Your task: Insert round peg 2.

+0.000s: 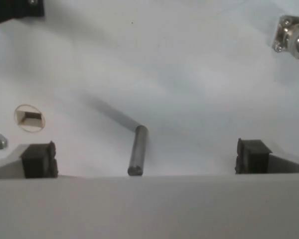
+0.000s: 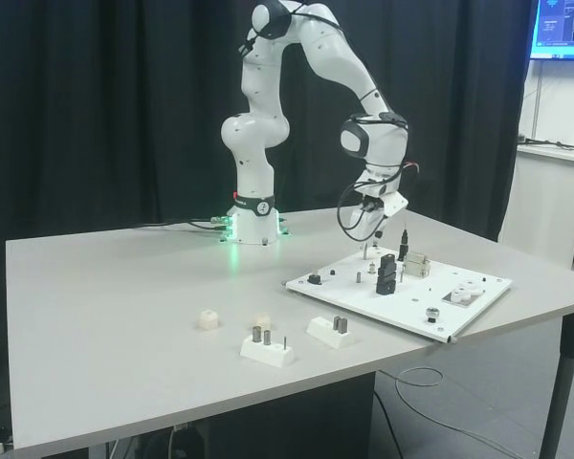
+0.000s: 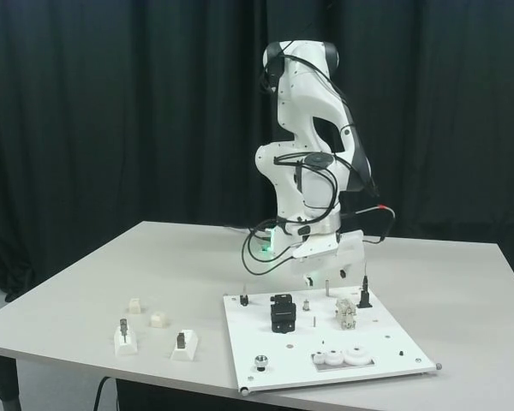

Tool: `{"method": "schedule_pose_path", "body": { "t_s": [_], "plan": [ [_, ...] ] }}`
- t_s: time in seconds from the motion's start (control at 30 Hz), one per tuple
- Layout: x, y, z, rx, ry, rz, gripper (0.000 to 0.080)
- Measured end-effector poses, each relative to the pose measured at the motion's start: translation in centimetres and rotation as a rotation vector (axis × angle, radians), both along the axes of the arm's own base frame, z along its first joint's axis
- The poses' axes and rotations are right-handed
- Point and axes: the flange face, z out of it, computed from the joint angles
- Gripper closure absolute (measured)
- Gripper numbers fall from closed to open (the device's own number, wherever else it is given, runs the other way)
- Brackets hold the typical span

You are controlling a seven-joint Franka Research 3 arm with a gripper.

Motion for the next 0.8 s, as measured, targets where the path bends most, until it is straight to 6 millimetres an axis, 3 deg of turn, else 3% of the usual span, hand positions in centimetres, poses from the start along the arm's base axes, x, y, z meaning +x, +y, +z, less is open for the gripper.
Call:
{"method": "schedule_pose_path", "body": {
  "t_s": [0.8],
  "plan": [
    [0.7,-2.1,1.3,-0.006,-0.006,-0.094,0.0003]
  ]
}}
